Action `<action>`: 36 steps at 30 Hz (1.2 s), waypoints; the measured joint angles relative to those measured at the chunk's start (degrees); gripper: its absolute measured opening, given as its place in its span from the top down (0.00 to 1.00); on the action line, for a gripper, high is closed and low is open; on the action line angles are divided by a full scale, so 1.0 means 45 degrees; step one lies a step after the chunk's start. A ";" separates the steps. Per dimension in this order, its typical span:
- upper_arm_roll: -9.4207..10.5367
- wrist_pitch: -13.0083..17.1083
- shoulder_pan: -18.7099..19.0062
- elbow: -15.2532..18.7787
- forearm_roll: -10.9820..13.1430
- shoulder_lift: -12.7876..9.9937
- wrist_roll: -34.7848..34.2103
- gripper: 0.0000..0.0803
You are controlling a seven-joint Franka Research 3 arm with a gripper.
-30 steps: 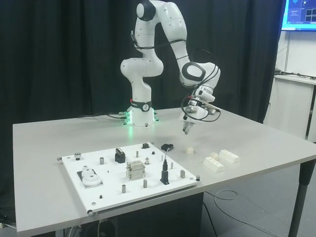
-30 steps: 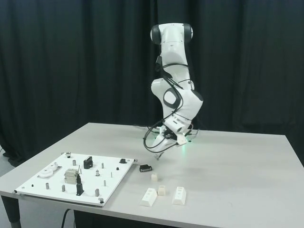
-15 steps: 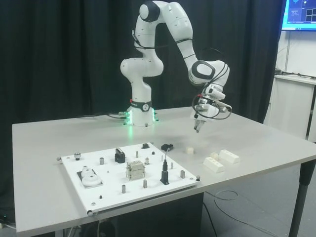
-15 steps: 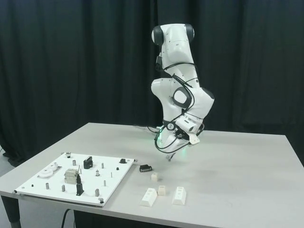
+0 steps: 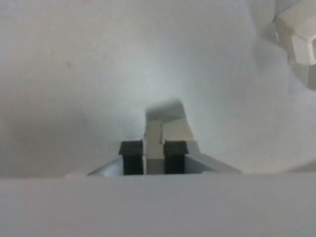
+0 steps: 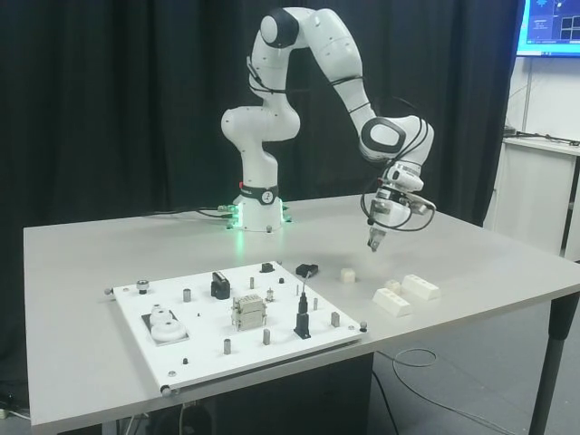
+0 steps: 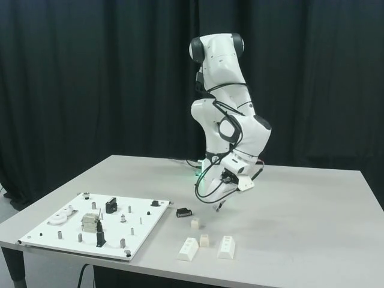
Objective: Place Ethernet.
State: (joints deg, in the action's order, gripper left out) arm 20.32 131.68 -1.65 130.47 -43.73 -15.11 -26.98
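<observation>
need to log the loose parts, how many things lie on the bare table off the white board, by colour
white blocks: 4 — small cube, small block, wedge block, long block
black connector: 1
total: 5

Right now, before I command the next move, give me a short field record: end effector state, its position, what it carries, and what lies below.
end effector: shut on a small white plug piece, black fingers on both sides of it
position: hanging above the grey table, touching nothing
nearby parts: small white cube and white rectangular blocks on the table
black connector part: lying by the edge of the white assembly board
</observation>
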 joint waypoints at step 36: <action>0.0183 -0.1651 -0.0200 -0.1908 0.0745 -0.1463 0.1326 0.00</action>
